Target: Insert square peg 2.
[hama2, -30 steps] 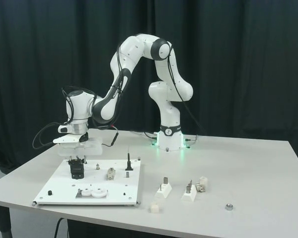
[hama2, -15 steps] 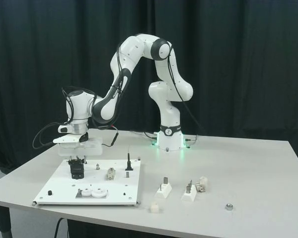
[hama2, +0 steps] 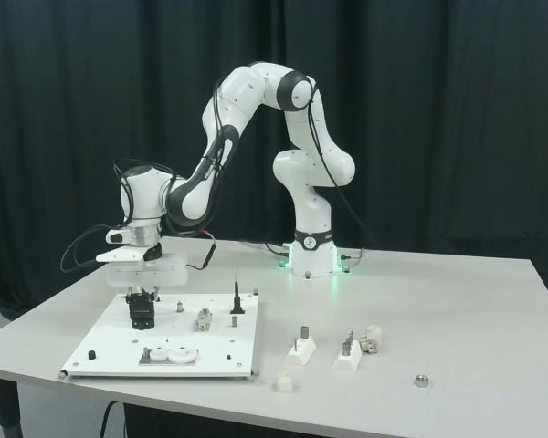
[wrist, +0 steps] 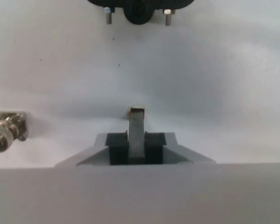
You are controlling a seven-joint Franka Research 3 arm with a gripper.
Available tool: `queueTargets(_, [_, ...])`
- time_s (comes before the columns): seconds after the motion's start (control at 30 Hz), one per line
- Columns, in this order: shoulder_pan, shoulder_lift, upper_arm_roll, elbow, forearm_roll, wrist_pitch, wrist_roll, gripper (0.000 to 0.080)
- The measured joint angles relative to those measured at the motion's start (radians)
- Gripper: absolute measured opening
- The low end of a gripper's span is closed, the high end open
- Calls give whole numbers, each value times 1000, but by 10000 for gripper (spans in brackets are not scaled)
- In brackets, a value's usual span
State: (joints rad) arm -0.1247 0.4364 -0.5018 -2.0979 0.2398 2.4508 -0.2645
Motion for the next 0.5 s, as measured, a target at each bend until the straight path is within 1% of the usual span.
queueTargets(0.3, [1,0,-1,-1,5,0,-4,71])
queueTargets(0.5, [3,0,-1,-1,5,0,-28,71])
